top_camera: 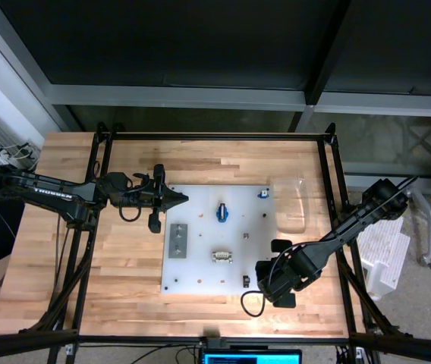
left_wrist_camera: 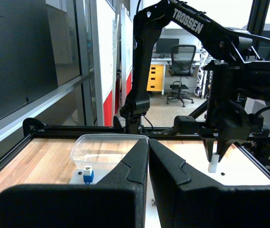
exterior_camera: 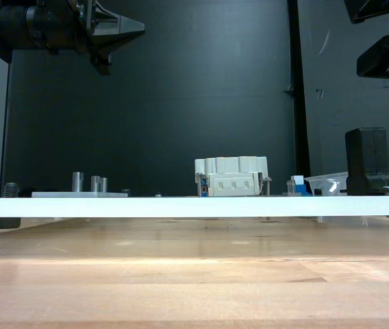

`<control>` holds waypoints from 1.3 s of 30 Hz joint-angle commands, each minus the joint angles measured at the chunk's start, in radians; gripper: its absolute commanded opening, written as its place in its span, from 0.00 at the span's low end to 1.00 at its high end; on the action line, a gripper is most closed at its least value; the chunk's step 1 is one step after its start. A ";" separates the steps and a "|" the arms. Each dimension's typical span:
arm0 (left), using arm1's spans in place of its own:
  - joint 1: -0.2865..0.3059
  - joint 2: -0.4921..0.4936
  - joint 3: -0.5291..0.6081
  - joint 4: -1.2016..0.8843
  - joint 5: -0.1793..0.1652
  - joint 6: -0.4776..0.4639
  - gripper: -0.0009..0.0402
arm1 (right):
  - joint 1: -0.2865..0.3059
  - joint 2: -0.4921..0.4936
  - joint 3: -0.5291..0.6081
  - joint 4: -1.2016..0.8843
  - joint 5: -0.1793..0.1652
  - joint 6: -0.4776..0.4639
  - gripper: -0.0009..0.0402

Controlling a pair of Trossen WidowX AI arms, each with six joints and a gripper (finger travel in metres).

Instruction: Pick the 16mm bar and install on taskboard

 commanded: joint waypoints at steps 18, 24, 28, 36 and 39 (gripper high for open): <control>0.000 0.000 0.000 0.000 0.000 0.000 0.02 | 0.018 0.052 0.037 0.001 0.017 0.007 0.04; 0.000 0.000 0.000 0.000 0.000 0.000 0.02 | 0.024 0.065 0.036 0.022 0.010 0.008 0.04; 0.000 0.000 0.000 0.000 0.000 0.000 0.02 | 0.024 0.065 0.032 0.014 0.010 0.014 0.04; 0.000 0.000 0.000 0.000 0.000 0.000 0.02 | 0.026 0.065 0.020 0.022 0.010 0.022 0.04; 0.000 0.000 0.000 0.000 0.000 0.000 0.02 | 0.026 0.065 0.012 0.041 0.010 0.023 0.04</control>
